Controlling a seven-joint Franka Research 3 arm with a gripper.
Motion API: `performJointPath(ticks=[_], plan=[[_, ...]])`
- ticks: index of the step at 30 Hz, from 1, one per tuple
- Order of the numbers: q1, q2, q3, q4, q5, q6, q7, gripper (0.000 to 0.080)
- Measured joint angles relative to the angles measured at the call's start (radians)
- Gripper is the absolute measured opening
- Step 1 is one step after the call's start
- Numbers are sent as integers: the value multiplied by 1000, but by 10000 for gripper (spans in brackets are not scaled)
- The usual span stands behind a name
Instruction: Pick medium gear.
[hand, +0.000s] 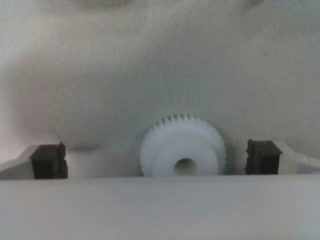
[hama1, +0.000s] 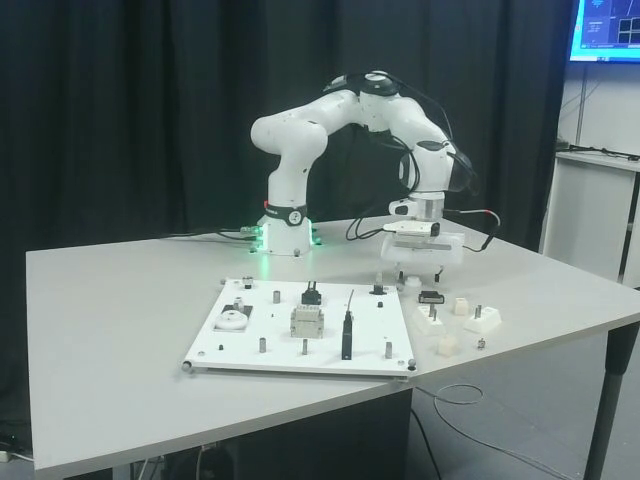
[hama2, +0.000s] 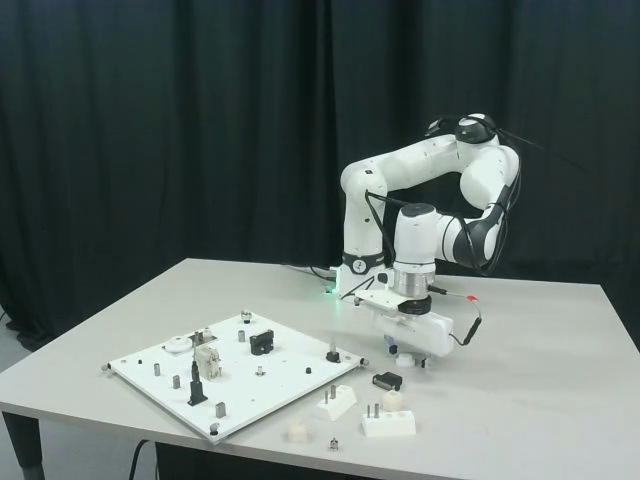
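Item: medium gear (hand: 183, 152). White, toothed, with a raised hub and a round centre bore. In the wrist view it lay flat on the grey table (hand: 150, 60), at lower centre of the frame, its lower edge cut off by the gripper's white body.

Item: gripper (hand: 156, 160). Fingers spread wide, grasping nothing. One black fingertip pad (hand: 49, 161) stood at the lower left of the wrist frame, the other at the lower right. The gear sat between them, nearer the right-hand pad; that pad stood just beside the teeth with a narrow gap, and the left-hand pad stood well apart from the gear. No contact was visible on either side.

Item: arm (hama1: 300, 135). White, bolted at the rear of the table, green light at its base. In the first room view the wrist (hama1: 420, 235) hung low over the table at right of centre; in the second room view it hung low at centre right. The gear itself could not be made out beneath the hand in either room view.

Item: white board (hama1: 300, 335). Lay at lower centre of the first room view, bearing pegs and small fixtures, well apart from the gripper.

Item: small white blocks (hama1: 470, 320). Grouped at lower right of the first room view, near the board's corner.
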Motion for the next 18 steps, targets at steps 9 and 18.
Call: performJointPath(ticks=[9, 18], plan=[[0, 0, 1, -7, 0, 11, 0, 800], [0, 0, 5, -11, -1, 17, -1, 800]])
